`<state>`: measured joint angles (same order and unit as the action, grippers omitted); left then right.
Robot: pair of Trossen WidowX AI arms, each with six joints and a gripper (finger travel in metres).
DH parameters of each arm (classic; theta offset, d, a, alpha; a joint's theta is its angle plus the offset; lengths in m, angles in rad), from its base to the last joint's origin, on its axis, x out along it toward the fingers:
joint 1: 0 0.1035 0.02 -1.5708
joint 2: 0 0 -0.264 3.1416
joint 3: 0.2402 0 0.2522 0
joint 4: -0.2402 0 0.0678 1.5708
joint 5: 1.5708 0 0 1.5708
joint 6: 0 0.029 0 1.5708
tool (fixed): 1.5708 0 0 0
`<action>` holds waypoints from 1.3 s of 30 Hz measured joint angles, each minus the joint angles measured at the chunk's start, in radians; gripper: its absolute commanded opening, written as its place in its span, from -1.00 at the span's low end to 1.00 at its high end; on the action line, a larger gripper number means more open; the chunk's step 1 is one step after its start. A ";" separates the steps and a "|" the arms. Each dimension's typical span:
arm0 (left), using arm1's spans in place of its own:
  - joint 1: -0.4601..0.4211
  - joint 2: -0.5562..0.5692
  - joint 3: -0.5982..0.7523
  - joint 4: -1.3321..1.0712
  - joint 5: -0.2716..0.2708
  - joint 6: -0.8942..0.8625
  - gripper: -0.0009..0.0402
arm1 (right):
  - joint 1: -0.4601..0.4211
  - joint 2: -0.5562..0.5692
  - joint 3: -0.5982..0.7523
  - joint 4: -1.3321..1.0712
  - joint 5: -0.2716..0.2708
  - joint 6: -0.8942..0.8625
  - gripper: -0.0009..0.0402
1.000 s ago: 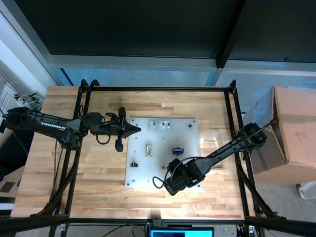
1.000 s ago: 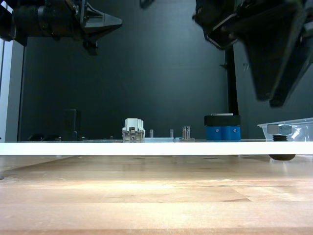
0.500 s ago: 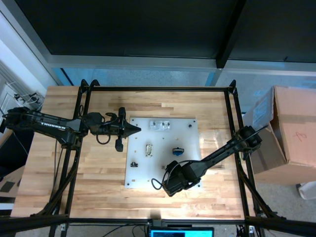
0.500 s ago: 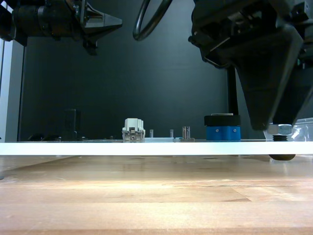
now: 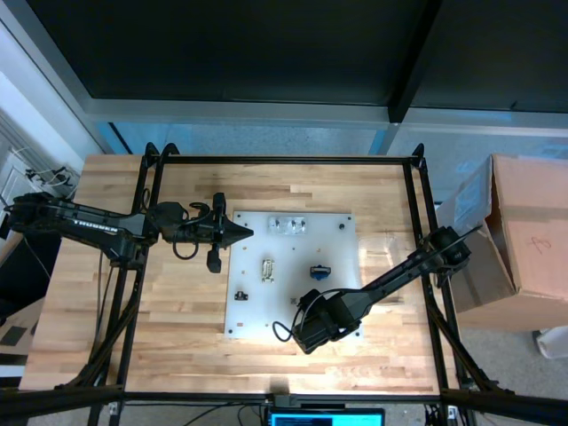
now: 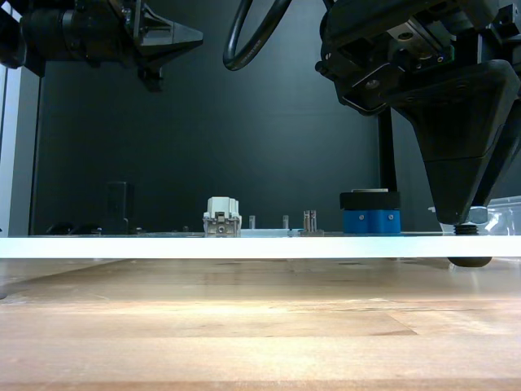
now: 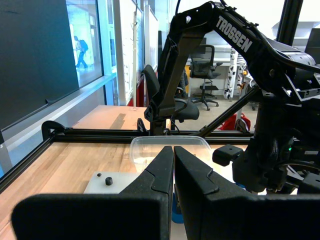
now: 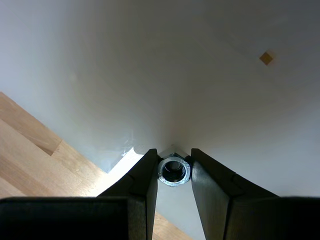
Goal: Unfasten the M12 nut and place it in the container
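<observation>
Gripping one nut (image 8: 173, 171) on stud (image 6: 466, 230): right hand (image 8: 173, 156); left hand (image 5: 247, 232) aloft.

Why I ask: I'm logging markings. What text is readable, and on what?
"TROSSEN": right arm.
White lettering on left arm: too small to read.
Red mark on box: unreadable.
Left gripper, shut, hangs over the board's left edge; right gripper is shut on the nut, on its stud.

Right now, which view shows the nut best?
Right wrist view: the nut sits between the right gripper's fingers. Low view shows only its edge, on its stud; high and left wrist views hide it. Left gripper hovers over the board's left edge.
</observation>
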<state>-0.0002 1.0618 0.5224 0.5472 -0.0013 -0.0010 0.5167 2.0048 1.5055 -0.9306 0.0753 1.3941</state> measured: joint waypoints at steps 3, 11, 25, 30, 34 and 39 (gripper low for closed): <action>0.000 0.000 0.000 0.000 0.000 0.000 -0.96 | -0.001 0.000 0.000 0.001 -0.015 -0.024 -0.88; 0.000 0.000 0.000 0.000 0.000 0.000 -0.96 | -0.002 -0.008 0.000 0.009 -0.072 -0.391 -0.87; 0.000 0.000 0.000 0.000 0.000 0.000 -0.96 | 0.001 -0.016 0.001 0.010 -0.103 -1.244 -0.94; 0.000 0.000 0.000 0.000 0.000 0.000 -0.96 | 0.000 -0.016 0.001 0.010 -0.097 -1.522 -0.96; 0.000 0.000 0.000 0.000 0.000 0.000 -0.96 | 0.000 -0.022 0.001 0.003 -0.098 -1.591 -0.96; 0.000 0.000 0.000 0.000 0.000 0.000 -0.96 | -0.006 -0.052 0.001 -0.024 -0.095 -1.590 -0.96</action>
<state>-0.0002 1.0618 0.5224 0.5476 -0.0013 -0.0006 0.5110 1.9530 1.5063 -0.9546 -0.0196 -0.1963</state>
